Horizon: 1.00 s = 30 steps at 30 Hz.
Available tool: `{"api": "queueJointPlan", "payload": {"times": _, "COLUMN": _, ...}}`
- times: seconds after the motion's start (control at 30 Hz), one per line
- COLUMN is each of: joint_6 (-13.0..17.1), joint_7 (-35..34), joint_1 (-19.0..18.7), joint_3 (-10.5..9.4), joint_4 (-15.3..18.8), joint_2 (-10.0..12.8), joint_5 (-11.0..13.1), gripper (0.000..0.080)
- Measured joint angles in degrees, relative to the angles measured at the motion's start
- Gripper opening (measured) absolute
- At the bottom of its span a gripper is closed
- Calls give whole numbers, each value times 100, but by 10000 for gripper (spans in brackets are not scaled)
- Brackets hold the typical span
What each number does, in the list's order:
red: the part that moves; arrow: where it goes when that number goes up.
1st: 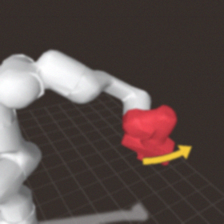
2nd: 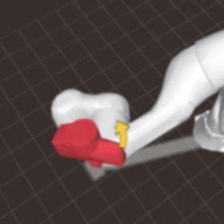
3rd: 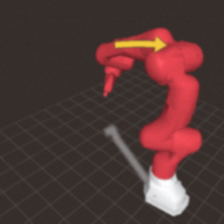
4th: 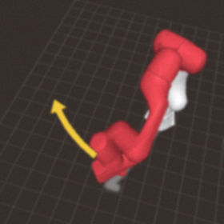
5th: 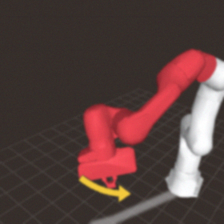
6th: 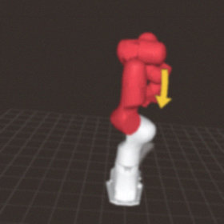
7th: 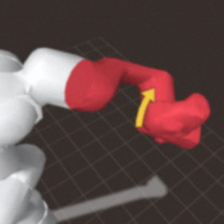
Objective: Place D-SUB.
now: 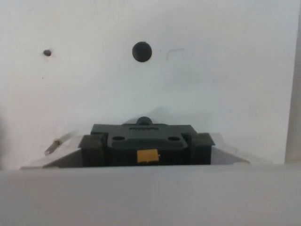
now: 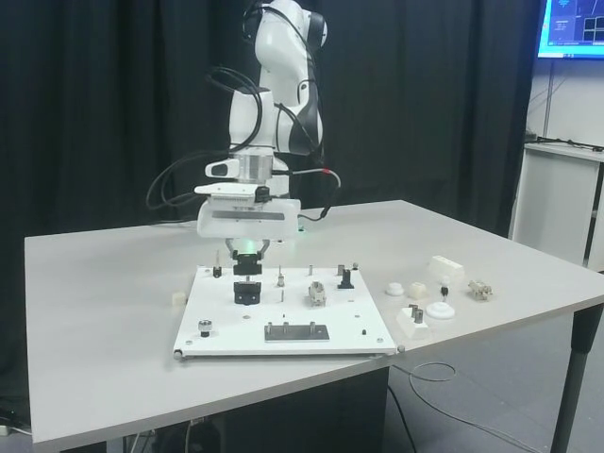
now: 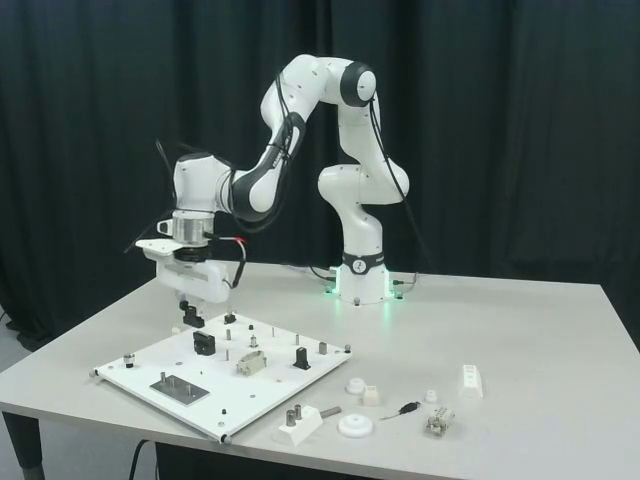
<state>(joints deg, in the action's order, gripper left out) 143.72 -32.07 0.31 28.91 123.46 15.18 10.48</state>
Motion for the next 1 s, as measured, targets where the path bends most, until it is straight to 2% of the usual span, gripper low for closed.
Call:
{"api": "queueJointPlan", "payload": {"times": 0.3, "joint_6": -156, "joint_7": -31, "joint_1": 0, "joint_3": 44, "joint_4": -106, "joint_2": 10, "joint_5": 0, "gripper": 380}}
{"api": "queueJointPlan", "payload": {"times": 1.0, "joint_6": -181, "joint_7": -31, "joint_1": 0, "joint_3": 59, "joint_4": -130, "joint_2": 12, "joint_5": 0, "gripper": 380}}
